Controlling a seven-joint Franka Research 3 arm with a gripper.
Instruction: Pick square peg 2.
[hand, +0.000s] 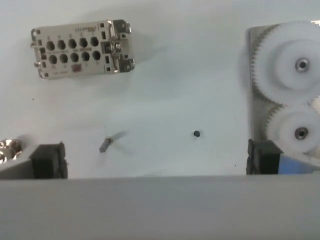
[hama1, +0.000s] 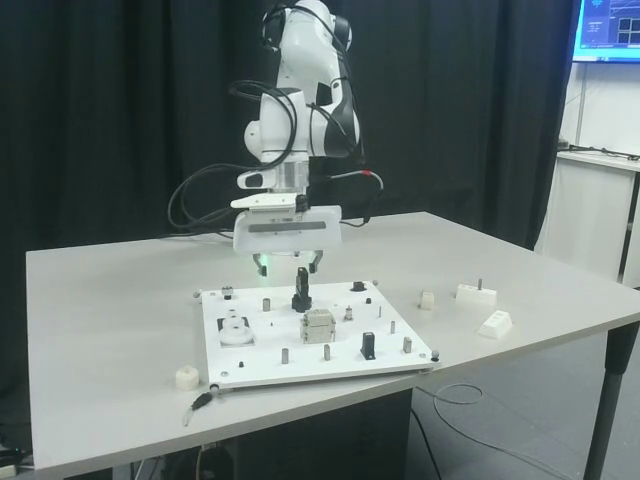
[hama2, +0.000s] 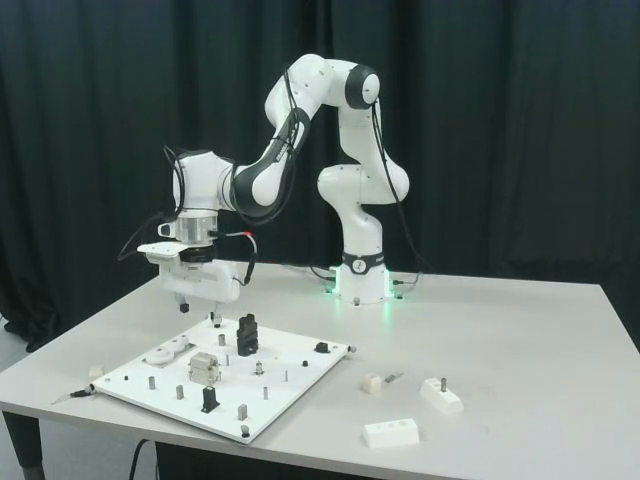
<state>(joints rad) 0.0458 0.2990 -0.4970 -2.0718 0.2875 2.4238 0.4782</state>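
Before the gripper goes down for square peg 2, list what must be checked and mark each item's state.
1. Gripper open and carrying nothing: ok, its fingers stand wide apart.
2. Gripper above the white board, not touching it: ok in both room views.
3. A small grey peg in the wrist view: ok, it stands upright on the board.
4. That peg is square peg 2: cannot tell.
5. Peg centred between the fingers: not ok, it sits much nearer one finger.
6. Space around the peg: ok, the connector and white gears stand apart from it.
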